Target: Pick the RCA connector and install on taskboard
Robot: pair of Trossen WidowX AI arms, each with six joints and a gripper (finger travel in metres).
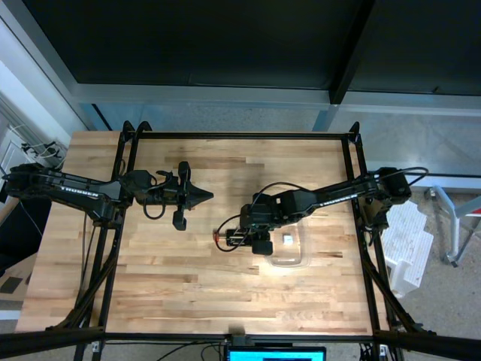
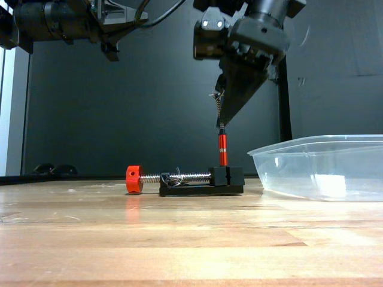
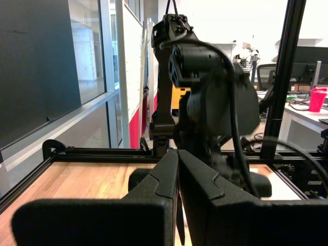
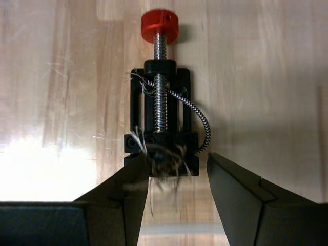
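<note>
Hovering open, right gripper [image 4: 177, 160] seemingly clears taskboard's [image 2: 232, 178] RCA connector [image 2: 222, 149]; left gripper [image 3: 178, 169] closed, aloft.

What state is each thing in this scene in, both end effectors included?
RCA connector: upright, plugged into the taskboard.
taskboard: flat on the table, red knob away from the tray.
clear plastic tray: upright, open-topped, beside the taskboard.
right end effector: open, directly above the RCA connector.
left end effector: shut, parked over the table's left side.
</note>
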